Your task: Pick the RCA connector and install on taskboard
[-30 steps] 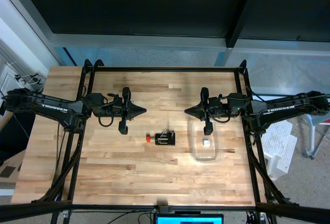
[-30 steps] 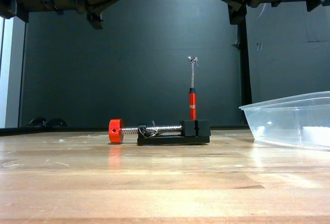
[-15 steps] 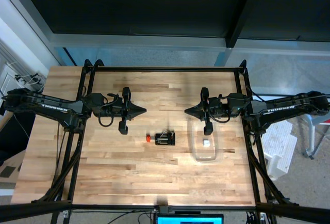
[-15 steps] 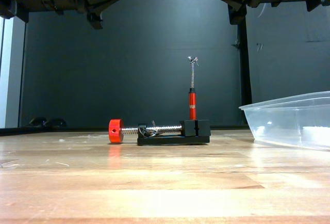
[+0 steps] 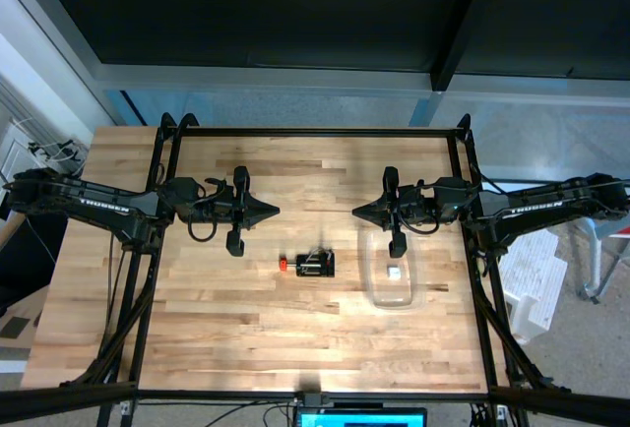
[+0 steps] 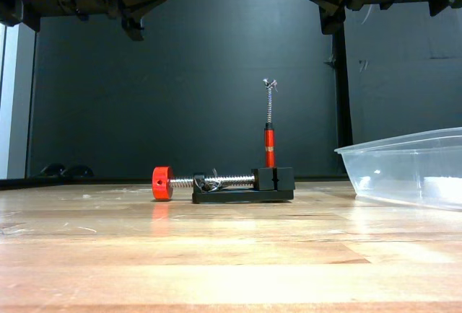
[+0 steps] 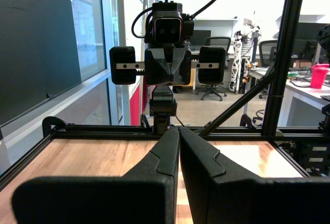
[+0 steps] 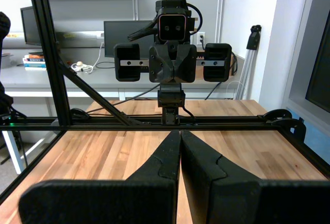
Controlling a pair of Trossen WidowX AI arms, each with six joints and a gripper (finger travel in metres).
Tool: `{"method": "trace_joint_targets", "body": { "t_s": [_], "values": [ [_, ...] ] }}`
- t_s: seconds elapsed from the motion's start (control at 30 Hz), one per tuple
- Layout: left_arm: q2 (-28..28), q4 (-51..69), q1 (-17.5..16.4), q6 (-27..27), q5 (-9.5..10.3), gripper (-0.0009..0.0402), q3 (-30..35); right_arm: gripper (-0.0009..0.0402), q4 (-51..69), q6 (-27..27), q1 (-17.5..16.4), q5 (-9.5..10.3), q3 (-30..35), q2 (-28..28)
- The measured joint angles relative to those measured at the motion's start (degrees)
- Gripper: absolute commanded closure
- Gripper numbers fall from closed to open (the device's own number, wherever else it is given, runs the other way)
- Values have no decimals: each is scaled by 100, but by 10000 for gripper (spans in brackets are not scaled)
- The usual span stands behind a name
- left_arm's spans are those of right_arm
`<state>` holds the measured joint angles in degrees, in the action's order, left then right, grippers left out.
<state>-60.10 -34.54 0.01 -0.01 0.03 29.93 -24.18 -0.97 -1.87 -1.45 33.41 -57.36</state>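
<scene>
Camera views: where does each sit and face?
High view: above near edge, looking down; left gripper, right gripper, taskboard.
Low view: tabletop height, looking level at taskboard; both grippers overhead.
Left wrist view: along its shut jaws toward the right gripper.
Right wrist view: along its shut jaws toward the left gripper.
Shared: high and low show taskboard.

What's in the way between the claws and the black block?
Nothing visible. The left gripper and right gripper hang shut, high above the table, either side of the taskboard; the clear tray sits beside it.
</scene>
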Motion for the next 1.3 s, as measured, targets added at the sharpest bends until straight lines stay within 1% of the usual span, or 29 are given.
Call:
{"method": "trace_joint_targets", "body": {
  "t_s": [1.3],
  "values": [
    [0,2,0,0,0,393,2,393,103,0,0,2,0,-2]
  ]
}}
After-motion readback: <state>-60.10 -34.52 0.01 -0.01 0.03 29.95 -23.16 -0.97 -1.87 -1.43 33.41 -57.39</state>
